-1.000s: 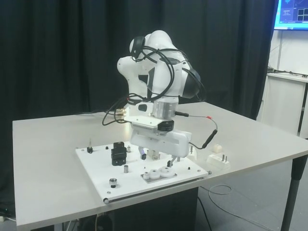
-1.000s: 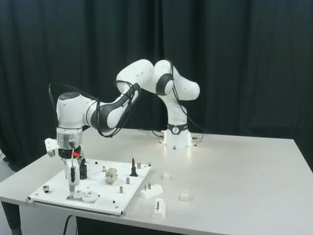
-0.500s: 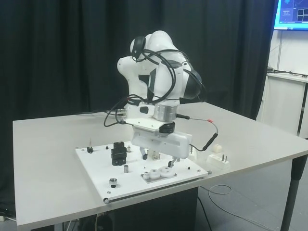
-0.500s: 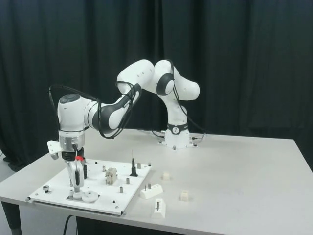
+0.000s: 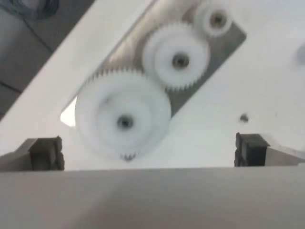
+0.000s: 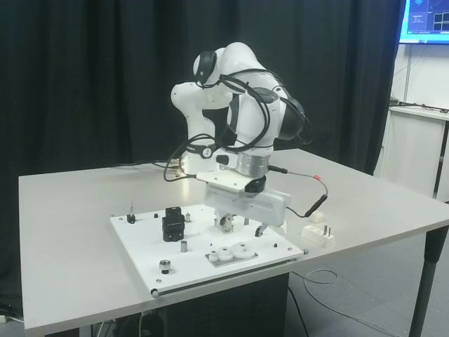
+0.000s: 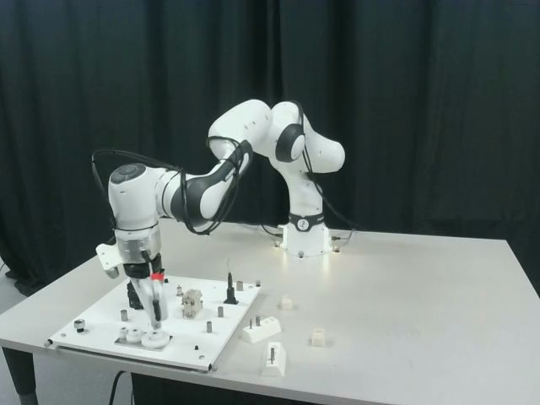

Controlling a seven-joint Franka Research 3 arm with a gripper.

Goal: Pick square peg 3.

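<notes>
Square peg 3 cannot be singled out among the small upright pegs on the flat white base board; it is not in the gripper.

Left to right in the first room view:
- A black block fixture stands on the left part of the board.
- Three meshed white plastic gears sit on a grey metal plate at the near edge of the board.
- The white two-finger gripper hangs above the board, just behind the gears.
- A white block with pins lies off the board, on the grey table, to the right.

Change: half a second ago the fingertips were down at the gears. The gripper has since risen and shifted right and away.

The jaws are spread wide and hold nothing. The pick is judged not yet begun; the arm appears to be travelling to its target.
</notes>
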